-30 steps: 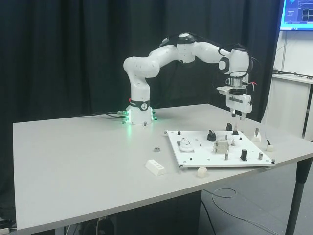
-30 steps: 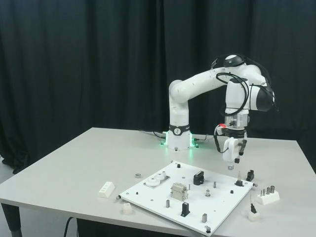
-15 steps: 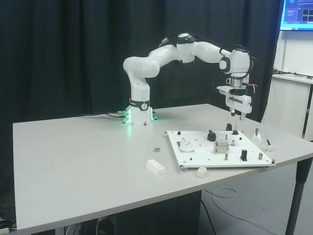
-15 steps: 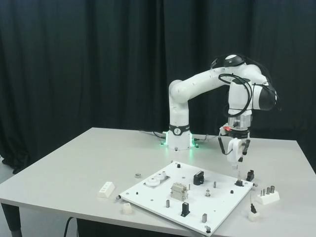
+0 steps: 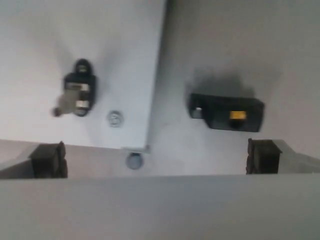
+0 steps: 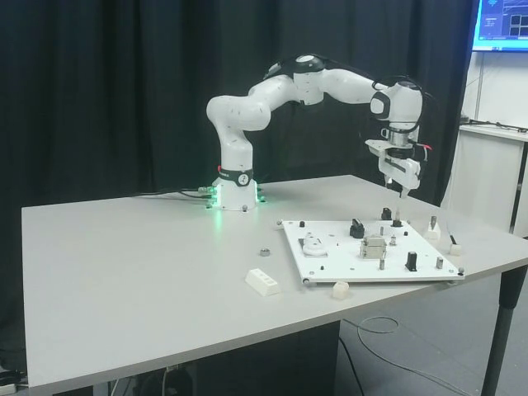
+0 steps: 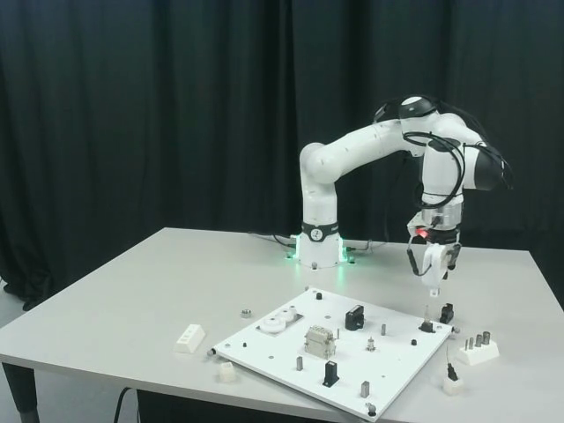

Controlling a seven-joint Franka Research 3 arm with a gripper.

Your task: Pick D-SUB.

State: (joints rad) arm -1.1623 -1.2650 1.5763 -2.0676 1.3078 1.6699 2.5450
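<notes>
Currently approach step | fingers [image 5: 155, 159] spread, holding nothing, above black rectangular D-SUB connector [image 5: 226, 112] on grey tabletop [image 5: 225, 45] | next: centre, descend, close.

One white board [image 7: 326, 348], one arm [image 7: 370, 145]

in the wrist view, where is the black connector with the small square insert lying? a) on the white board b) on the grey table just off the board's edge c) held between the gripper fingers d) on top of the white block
b: the black connector lies on the grey table, just past the white board's edge, with the open gripper above it and not touching.
</notes>
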